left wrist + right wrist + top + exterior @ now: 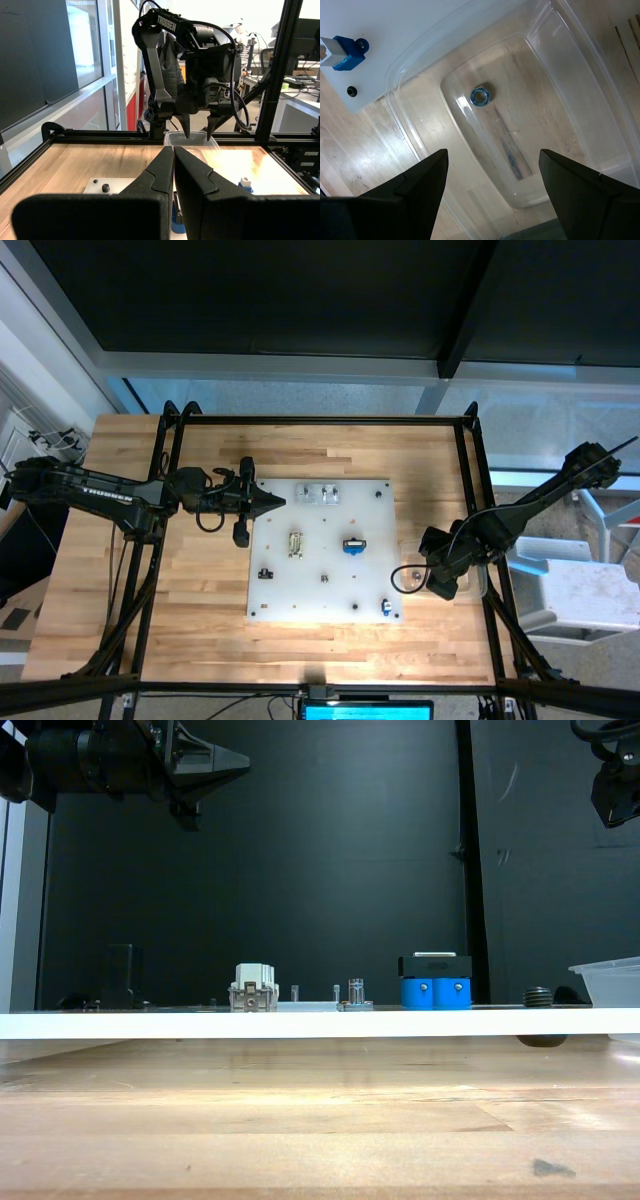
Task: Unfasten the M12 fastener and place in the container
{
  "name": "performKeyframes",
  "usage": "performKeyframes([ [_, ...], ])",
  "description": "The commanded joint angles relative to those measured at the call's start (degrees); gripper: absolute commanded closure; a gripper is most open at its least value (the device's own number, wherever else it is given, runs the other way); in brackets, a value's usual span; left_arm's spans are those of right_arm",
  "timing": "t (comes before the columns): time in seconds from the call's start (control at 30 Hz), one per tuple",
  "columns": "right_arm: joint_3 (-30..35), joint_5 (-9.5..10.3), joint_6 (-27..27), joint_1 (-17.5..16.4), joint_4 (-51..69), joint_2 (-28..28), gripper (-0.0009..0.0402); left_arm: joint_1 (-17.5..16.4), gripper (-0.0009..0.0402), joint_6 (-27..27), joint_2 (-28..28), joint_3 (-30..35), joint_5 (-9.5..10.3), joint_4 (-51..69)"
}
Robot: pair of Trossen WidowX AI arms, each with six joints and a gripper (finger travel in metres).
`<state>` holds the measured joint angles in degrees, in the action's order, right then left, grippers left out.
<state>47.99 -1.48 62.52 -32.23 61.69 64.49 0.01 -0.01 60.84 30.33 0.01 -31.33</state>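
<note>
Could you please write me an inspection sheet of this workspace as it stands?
Surface: wooden table carrying a white square board.
Job's things: small silver hexagonal nut lies inside the clear plastic tray; short black ribbed stud stands bare.
Clutter: blue connector block and pale grey connector on the board.
Grippers: left gripper raised over the board's far left part, fingers shut; right gripper above the tray, fingers open, holding nothing.
Cables: black cable loop at the right wrist, another at the left.
Surroundings: black metal frame around the table.
</note>
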Motion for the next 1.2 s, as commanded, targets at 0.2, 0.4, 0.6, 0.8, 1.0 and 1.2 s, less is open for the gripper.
performKeyframes([
  [0.2,0.0,-0.02,0.0,0.0,-0.4,0.0,0.0139,0.0,0.0393,0.0,0.0,0.0,0.0,0.0],
  [0.4,0.0,-0.02,0.0,0.0,-0.9,0.0,0.0138,0.0,0.0393,0.0,0.0,0.0,0.0,0.0],
  [0.6,0.0,-0.02,0.0,0.0,-1.0,0.0,0.0139,0.0,0.0393,0.0,0.0,0.0,0.0,0.0],
  [0.8,0.0,-0.02,0.0,0.0,-1.2,0.0,0.0139,0.0,0.0393,0.0,0.0,0.0,0.0,0.0],
  [1.0,0.0,-0.02,0.0,0.0,-1.2,0.0,0.0139,0.0,0.0393,0.0,0.0,0.0,0.0,0.0],
  [1.2,0.0,-0.02,0.0,0.0,-1.4,0.0,0.0139,0.0,0.0393,0.0,0.0,0.0,0.0,0.0],
])
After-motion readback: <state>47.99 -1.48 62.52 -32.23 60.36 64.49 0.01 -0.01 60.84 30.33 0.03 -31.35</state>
